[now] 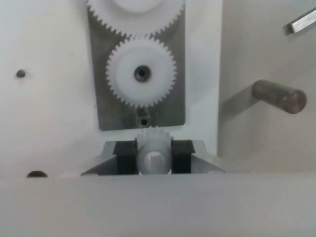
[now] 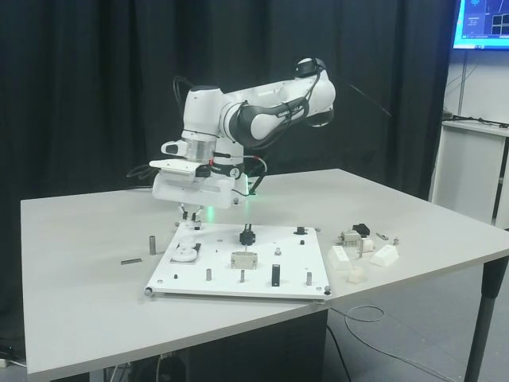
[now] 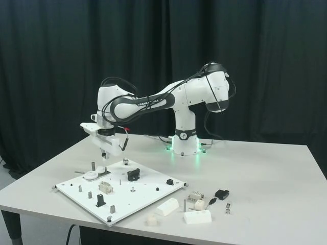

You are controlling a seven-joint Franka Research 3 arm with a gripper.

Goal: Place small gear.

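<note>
The tool [image 1: 154,153] is clamped on the small gear [image 1: 154,148], hovering above the white board [image 2: 262,274] on the tabletop [image 2: 79,263]. Just beyond it, two larger gears [image 1: 141,72] sit meshed on a grey plate [image 1: 174,106].

From my station both room views are evenly lit from overhead against black curtains, with soft shadows under the white board [image 2: 238,274]. The wrist view is washed out, its near band blurred. A peg [image 1: 279,96] at three o'clock casts a shadow, perhaps from overhead light.
</note>
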